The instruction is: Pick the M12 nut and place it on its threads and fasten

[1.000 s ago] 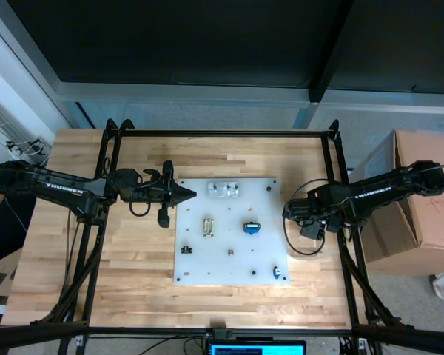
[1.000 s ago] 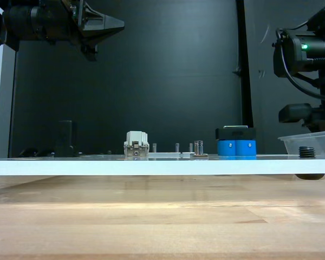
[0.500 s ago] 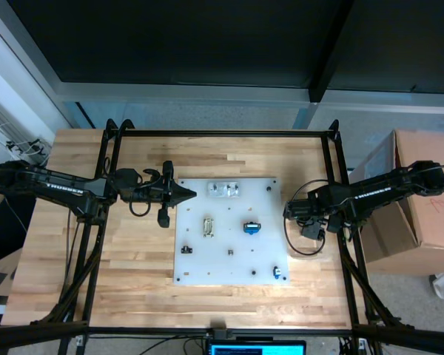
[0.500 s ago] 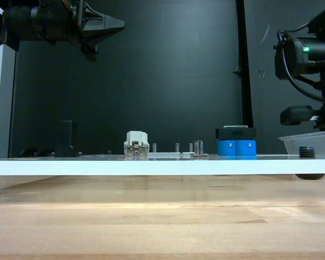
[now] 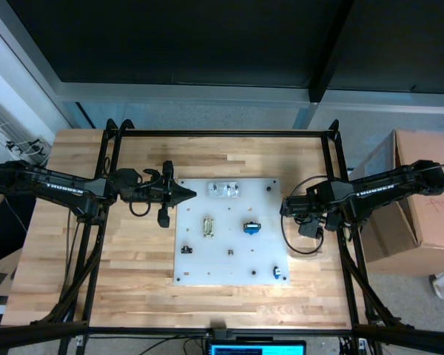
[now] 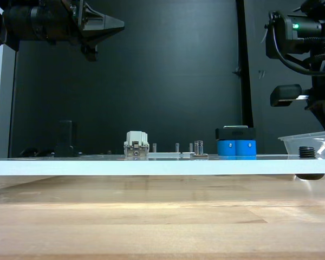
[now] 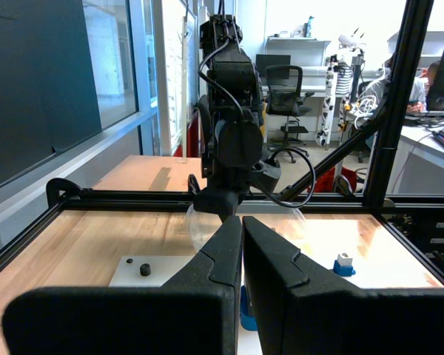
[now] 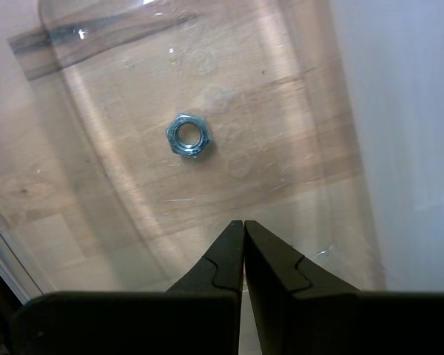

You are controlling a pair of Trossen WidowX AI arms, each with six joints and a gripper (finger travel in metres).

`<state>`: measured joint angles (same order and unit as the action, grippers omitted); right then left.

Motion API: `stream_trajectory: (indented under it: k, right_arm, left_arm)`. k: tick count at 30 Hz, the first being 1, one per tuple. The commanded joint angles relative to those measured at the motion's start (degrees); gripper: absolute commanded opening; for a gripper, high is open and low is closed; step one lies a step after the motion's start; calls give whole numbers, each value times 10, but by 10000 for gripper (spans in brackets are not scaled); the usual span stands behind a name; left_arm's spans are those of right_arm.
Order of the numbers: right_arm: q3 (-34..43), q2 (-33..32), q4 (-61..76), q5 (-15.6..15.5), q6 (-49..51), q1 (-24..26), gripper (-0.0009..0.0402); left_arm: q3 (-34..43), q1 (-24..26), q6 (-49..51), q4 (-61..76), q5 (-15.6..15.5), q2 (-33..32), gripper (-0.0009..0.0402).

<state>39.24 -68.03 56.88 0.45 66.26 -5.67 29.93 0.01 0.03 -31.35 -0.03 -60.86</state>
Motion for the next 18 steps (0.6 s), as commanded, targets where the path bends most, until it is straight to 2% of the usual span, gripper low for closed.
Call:
stream_trajectory:
  k: [1, 8, 15, 18]
  right_arm:
    - [1, 0, 1, 0, 0, -1, 0]
    - [2, 0, 3, 1, 3, -10, 0]
    - [59, 0, 57, 2, 8, -75, 2]
    - [79, 0, 61, -1, 20, -98, 23]
  left_arm:
    - [0, 0, 0, 0, 0, 0, 0]
    - [0, 0, 0, 0, 0, 0, 0]
    - [0, 0, 0, 0, 0, 0, 0]
    - [0, 0, 0, 0, 0, 0, 0]
